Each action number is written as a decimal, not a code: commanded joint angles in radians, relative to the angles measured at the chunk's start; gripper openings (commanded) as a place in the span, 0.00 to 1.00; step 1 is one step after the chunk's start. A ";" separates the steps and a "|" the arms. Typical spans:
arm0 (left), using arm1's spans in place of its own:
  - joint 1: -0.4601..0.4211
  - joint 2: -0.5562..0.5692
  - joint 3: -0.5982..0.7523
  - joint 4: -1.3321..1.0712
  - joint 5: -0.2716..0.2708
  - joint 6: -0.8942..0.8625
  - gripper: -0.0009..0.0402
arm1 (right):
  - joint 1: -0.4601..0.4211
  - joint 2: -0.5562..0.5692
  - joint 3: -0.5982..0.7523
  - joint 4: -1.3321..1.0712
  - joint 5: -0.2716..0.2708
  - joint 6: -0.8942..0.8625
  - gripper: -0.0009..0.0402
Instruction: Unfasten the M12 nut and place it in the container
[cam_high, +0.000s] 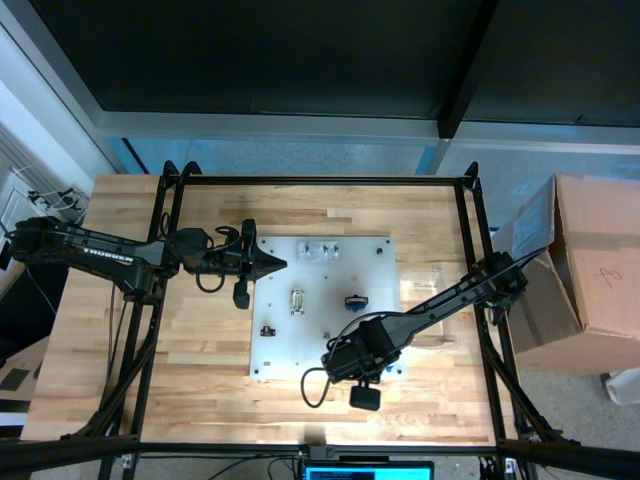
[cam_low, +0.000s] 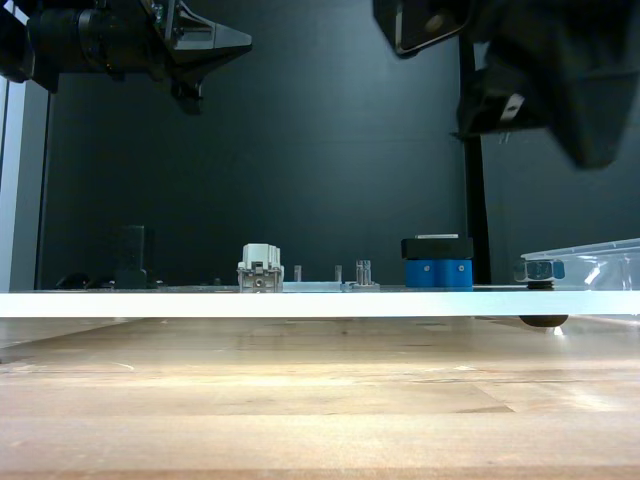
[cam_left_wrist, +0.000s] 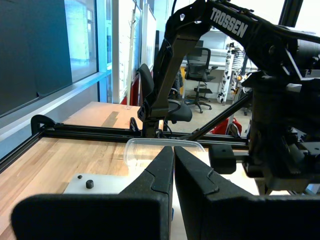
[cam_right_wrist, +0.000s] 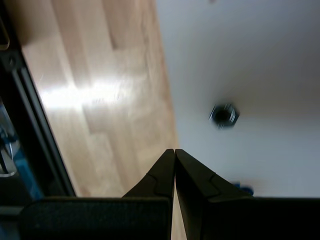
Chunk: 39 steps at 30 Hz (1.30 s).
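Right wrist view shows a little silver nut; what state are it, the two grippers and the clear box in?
Small silver hex nut: on its black stud, held by nothing.
Right gripper: shut on nothing, raised above the white board, clear of the nut.
Left gripper: shut, raised over the board's left edge.
Clear plastic container: right of the board, no nut seen inside.

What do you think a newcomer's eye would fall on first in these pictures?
Probably the small silver M12 nut, sitting on its stud at the near right edge of the white board, in front of the clear container. Next come the two black grippers. The right gripper, shut on nothing, hangs above the board close to that nut. The left gripper, also shut, is raised over the board's left edge, toward the far side.
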 joint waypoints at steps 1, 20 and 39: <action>0.000 0.000 0.000 0.000 0.000 0.000 0.02 | 0.001 0.020 -0.023 0.015 0.003 0.000 0.02; 0.000 0.000 0.000 0.000 0.000 0.000 0.02 | -0.003 0.025 -0.091 0.057 0.062 -0.009 0.02; 0.000 0.000 0.000 -0.001 0.000 0.000 0.02 | -0.003 -0.009 -0.015 -0.067 0.129 0.112 0.02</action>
